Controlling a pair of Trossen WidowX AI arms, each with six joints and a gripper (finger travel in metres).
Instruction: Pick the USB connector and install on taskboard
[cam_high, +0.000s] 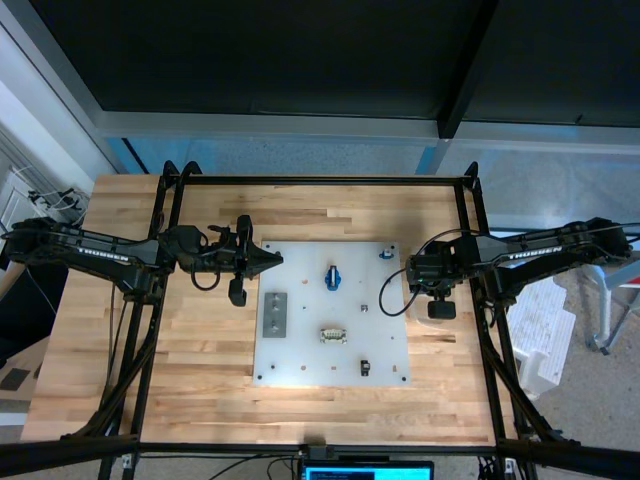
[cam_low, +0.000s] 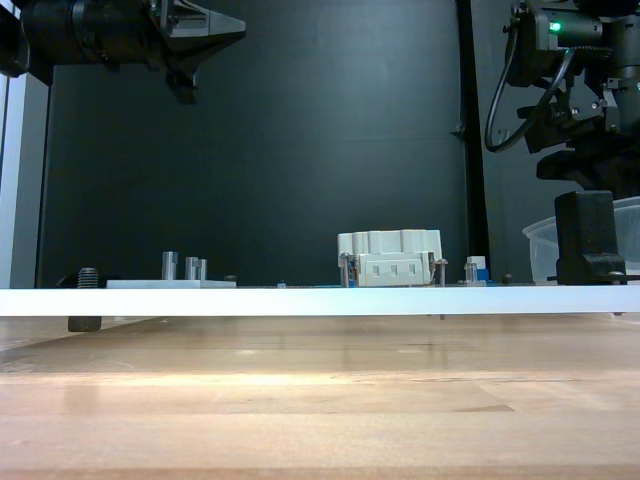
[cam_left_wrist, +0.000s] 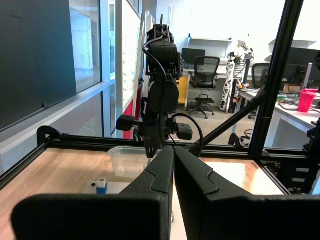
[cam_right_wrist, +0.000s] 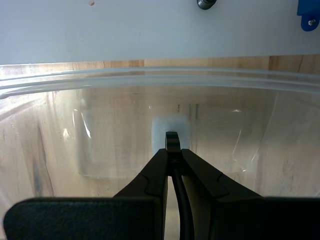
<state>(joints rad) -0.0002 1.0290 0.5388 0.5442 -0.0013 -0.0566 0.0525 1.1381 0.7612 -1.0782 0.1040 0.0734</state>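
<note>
The near strip of the wooden surface (cam_high: 200, 410) lay closest to me, and the near edge of the taskboard (cam_high: 300, 365) began just beyond it.

Over at the left, the left hand (cam_high: 276, 259) hung high above the wood. It was just off the board's far left corner and pointed inward, with its fingers (cam_left_wrist: 160, 175) pressed together.

Across the white plate from left to right sat:
- the grey block (cam_high: 275, 315);
- the blue knob (cam_high: 333, 277), farther back;
- the silver connector (cam_high: 333, 335), nearer to me;
- a small black fitting (cam_high: 366, 367) toward the near right corner;
- a little blue-and-white piece (cam_high: 386, 254) at the far right corner.

Just beside the board's right edge stood a clear plastic tub (cam_low: 538, 245) on the wood. The right hand (cam_right_wrist: 171, 150) reached down low inside it. Its fingers were closed tight on the USB connector (cam_right_wrist: 171, 140), a tiny black piece poking out past the fingertips. A thin dark cord (cam_right_wrist: 179, 200) ran back between the fingers. A pale square patch (cam_right_wrist: 160, 129) showed directly under the plug at the bottom of the tub. I could not tell whether the plug touched the tub's floor.
</note>
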